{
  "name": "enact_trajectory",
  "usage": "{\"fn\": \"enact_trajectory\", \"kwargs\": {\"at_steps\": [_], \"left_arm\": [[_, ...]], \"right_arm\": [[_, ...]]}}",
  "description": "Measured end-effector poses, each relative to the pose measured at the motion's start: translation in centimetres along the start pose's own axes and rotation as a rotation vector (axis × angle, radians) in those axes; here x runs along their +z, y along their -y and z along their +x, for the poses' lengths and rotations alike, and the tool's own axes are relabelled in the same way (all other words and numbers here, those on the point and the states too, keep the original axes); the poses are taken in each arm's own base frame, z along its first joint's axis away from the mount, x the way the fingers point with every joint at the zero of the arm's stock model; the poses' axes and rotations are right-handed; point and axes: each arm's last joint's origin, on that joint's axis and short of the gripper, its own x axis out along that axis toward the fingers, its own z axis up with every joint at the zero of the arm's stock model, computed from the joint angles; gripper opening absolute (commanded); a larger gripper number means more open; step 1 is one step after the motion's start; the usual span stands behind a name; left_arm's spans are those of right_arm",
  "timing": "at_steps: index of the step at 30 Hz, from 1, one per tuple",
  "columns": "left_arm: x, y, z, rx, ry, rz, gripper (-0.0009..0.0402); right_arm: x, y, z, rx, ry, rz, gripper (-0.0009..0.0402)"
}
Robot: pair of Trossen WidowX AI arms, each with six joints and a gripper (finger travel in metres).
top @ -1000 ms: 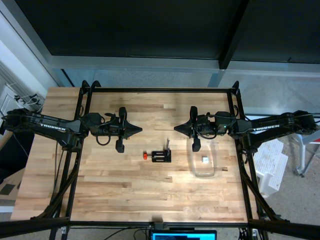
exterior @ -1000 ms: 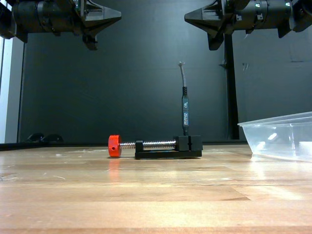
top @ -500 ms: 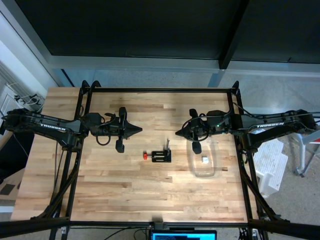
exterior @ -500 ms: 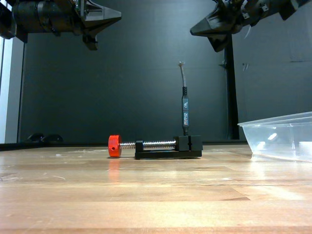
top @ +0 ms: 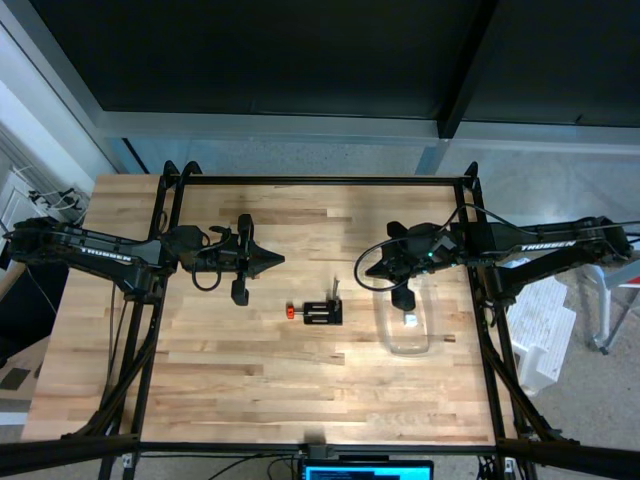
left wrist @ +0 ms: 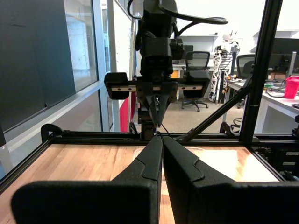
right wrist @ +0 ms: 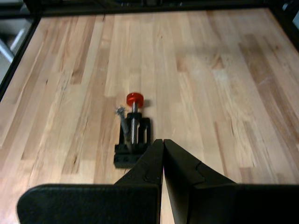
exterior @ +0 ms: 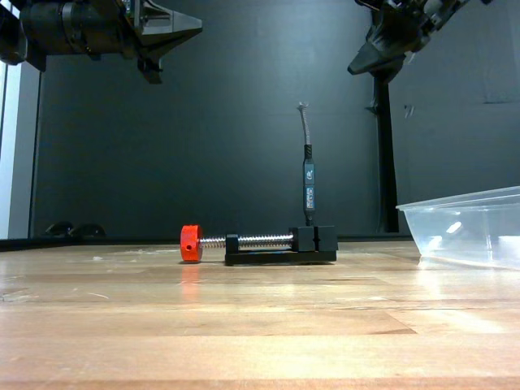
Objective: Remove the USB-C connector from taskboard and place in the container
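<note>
The taskboard [top: 318,312] is a small black block with a red-orange knob, lying mid-table. The USB-C connector [exterior: 309,187], a slim black plug with a grey cable stub on top, stands upright in the taskboard's right end. It also shows beside the screw of the taskboard [right wrist: 133,144] in the right wrist view. The clear container [top: 386,335] lies to the right of the taskboard. My right gripper [top: 362,280] is shut, tilted down, high above the table between the container and the taskboard. My left gripper [top: 280,259] hangs shut and level, high up to the left.
A small white cube [top: 409,319] lies inside the container [exterior: 463,227]. A black frame [top: 320,181] rims the table's far and side edges. Bare wood surrounds the taskboard on all sides.
The right gripper has tipped its nose downward and swung nearer and lower, now pointing toward the taskboard. The left arm, the taskboard and the container have not moved.
</note>
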Motion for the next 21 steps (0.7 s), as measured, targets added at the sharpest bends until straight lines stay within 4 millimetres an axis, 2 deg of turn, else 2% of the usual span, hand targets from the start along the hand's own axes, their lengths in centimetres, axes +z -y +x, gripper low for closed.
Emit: {"fn": "enact_trajectory", "kwargs": {"at_steps": [15, 21], "left_arm": [[0.0, 0.0, 0.0, 0.0, 0.0, 0.0, 0.0], [0.0, 0.0, 0.0, 0.0, 0.0, 0.0, 0.0]], "right_arm": [[1.7, -2.2, 4.2, -0.004, -0.319, -0.1, 0.0001], [2.7, -2.9, 5.9, -0.002, -0.397, -0.117, 0.0038]]}}
